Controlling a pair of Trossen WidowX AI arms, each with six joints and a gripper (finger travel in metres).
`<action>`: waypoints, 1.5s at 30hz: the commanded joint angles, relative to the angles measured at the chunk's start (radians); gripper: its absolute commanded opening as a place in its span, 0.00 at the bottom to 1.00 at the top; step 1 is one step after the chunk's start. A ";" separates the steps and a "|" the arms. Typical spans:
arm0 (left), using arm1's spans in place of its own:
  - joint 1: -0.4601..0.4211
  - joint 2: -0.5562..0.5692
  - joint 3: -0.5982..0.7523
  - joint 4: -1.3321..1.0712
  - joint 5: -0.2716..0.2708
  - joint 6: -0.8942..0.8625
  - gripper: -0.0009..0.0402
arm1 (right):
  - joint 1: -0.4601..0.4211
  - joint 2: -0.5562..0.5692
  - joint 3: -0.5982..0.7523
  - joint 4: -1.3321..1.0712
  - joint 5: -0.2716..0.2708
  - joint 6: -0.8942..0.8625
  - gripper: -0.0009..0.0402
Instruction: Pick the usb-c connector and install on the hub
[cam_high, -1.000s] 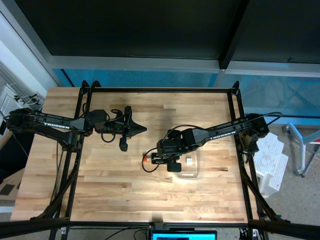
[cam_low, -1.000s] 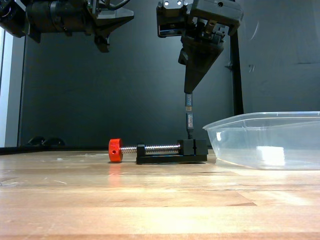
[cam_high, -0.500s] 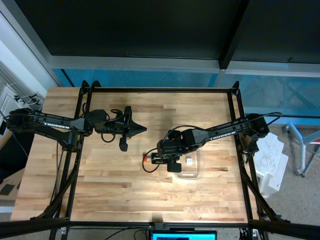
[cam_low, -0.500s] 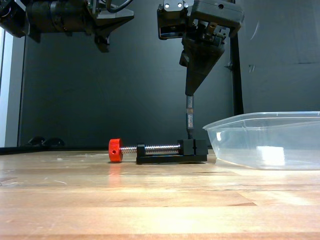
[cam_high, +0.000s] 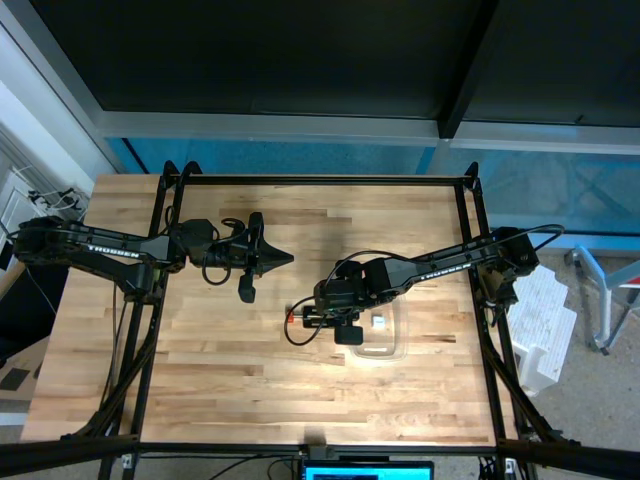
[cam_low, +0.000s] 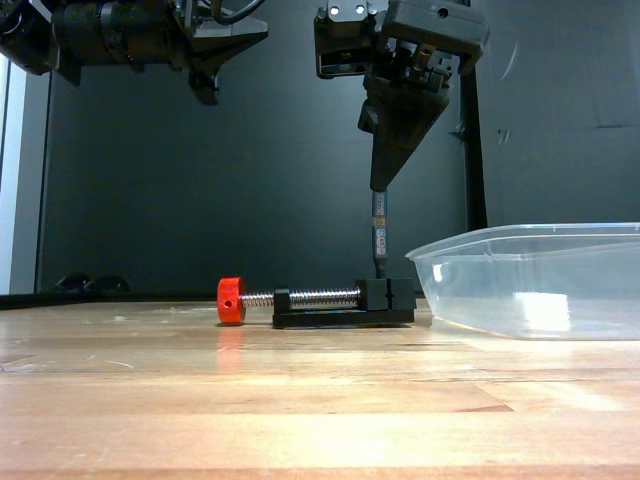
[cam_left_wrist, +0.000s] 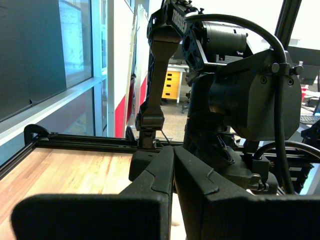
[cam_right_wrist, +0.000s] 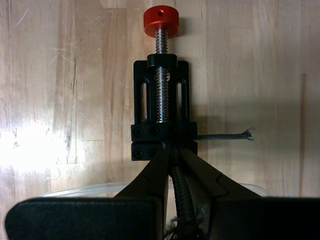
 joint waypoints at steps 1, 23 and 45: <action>0.000 0.000 0.000 0.000 0.000 0.000 0.02 | 0.000 0.000 0.000 0.000 0.000 -0.003 0.02; 0.000 0.000 0.000 0.000 0.000 0.000 0.02 | -0.001 0.000 0.000 0.000 0.000 -0.022 0.02; 0.000 0.000 0.000 0.000 0.000 0.000 0.02 | -0.001 0.000 -0.016 0.020 0.000 -0.018 0.02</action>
